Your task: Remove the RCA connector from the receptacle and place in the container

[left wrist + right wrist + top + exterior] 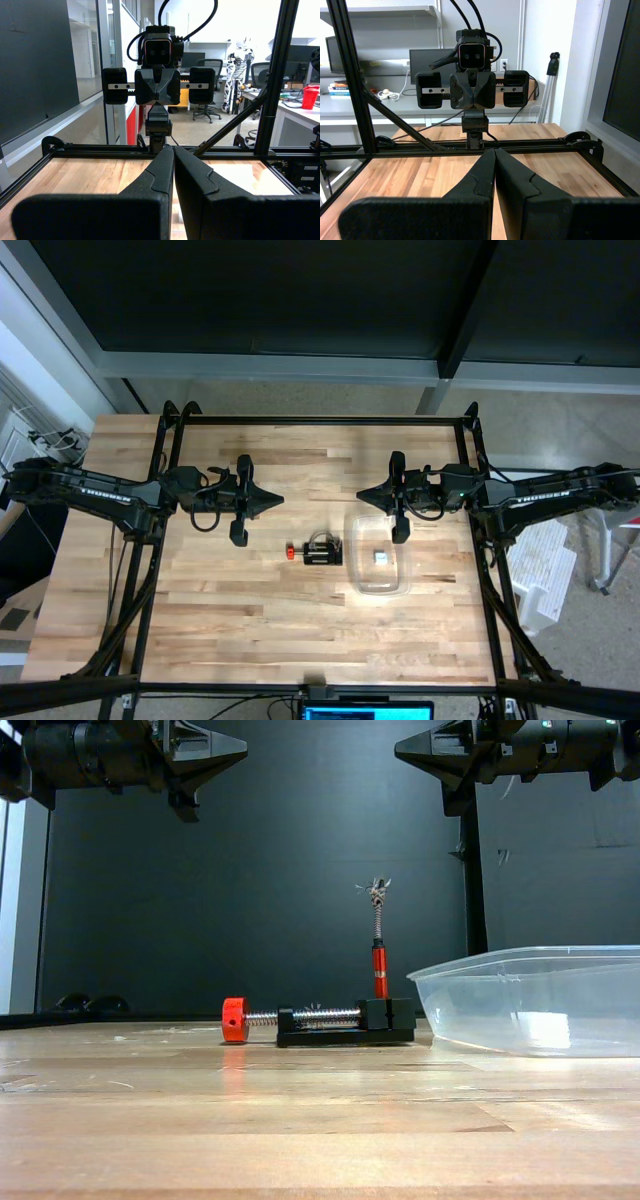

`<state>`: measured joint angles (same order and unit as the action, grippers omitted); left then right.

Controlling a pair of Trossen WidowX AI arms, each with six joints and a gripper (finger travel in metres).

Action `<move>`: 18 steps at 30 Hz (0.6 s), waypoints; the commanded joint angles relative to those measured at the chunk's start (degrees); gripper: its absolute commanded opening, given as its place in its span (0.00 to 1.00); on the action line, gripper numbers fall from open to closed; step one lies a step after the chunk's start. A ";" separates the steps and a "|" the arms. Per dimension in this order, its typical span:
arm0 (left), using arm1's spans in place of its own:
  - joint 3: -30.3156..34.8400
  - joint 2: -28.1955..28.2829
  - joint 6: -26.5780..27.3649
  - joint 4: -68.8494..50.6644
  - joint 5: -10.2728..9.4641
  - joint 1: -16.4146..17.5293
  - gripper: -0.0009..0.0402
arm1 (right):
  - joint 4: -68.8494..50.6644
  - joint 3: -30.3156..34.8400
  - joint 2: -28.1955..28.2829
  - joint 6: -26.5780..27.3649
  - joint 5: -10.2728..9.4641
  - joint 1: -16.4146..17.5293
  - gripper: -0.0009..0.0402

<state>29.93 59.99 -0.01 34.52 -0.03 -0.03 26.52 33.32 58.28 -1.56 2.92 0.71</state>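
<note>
Low view: the slim red plug (380,970) stands upright in the black block (345,1020), with a frayed wire (378,892) on top. Beside it, the clear tub (530,1000) is cut off at the frame edge.

High view: the black block lies mid-worktop (250,620), and the plug is indistinct.

Wrist views: the left pincer (173,149) and right pincer (495,151) are pressed closed and empty, above the worktop.

Even overhead light fell bright on the table (250,620); shadows were soft. The container (560,1010) showed pale glare; behind it the low view was dark.

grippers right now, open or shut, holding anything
Left gripper: shut, empty, high over the table at left.
Right gripper: shut, empty, high at right.
</note>
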 commanded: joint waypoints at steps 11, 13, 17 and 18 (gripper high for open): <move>0.02 0.02 0.00 0.02 0.00 0.02 0.02 | 0.00 0.02 0.00 -0.02 0.00 0.07 0.02; 0.02 0.02 0.00 0.02 0.00 0.04 0.02 | 0.00 0.02 0.00 -0.02 0.00 0.07 0.02; 0.02 0.02 0.00 0.02 0.00 0.04 0.02 | 0.00 0.02 0.00 -0.13 -0.02 0.07 0.02; 0.02 0.02 0.00 0.02 0.00 0.02 0.02 | -0.02 0.02 0.00 -0.63 -0.02 0.09 0.02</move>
<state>29.95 60.01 0.01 34.54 -0.05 -0.01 26.50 33.32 58.28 -1.63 2.90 0.75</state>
